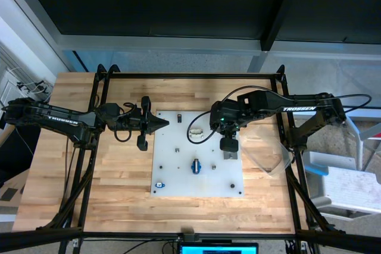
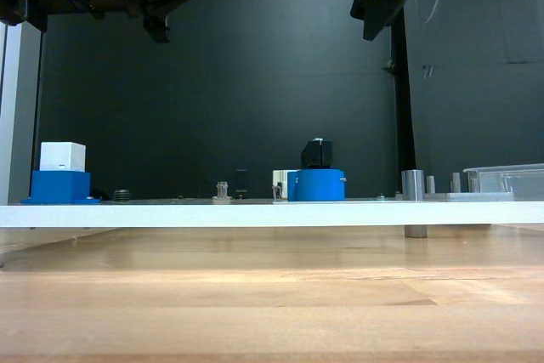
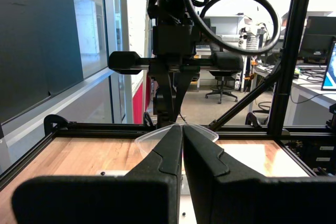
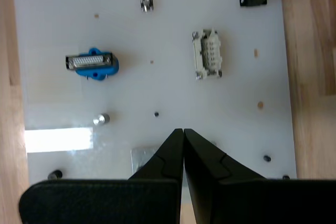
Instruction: Pick the 16mm cylinder and place it in the container
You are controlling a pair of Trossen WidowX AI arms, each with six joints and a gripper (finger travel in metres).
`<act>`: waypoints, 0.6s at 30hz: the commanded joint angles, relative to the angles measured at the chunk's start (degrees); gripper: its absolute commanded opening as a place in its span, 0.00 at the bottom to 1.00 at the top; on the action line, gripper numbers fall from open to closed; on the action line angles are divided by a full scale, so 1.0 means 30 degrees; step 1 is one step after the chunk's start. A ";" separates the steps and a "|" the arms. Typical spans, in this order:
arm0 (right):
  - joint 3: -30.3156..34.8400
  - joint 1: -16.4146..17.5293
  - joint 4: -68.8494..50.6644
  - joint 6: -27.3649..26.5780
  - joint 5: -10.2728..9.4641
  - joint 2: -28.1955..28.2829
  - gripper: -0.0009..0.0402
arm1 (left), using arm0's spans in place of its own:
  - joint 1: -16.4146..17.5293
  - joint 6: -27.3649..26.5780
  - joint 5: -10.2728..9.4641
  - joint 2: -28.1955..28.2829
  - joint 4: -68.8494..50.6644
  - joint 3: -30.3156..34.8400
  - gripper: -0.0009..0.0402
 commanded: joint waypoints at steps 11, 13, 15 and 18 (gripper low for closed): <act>0.0321 0.1829 -0.1290 0.0029 0.0036 0.1253 0.02 | 0.0007 0.0000 0.0007 0.0000 0.0007 0.0007 0.02; 0.0321 0.2149 -0.1348 0.0007 0.0051 0.1479 0.02 | 0.0000 0.0000 0.0007 0.0000 0.0007 0.0007 0.02; 0.0321 0.2477 -0.1319 0.0022 0.0051 0.1778 0.02 | 0.0007 0.0000 0.0007 0.0007 0.0000 0.0007 0.02; 0.0321 0.2914 -0.1282 0.0044 0.0044 0.2135 0.02 | 0.0000 0.0000 0.0007 0.0000 0.0007 0.0007 0.02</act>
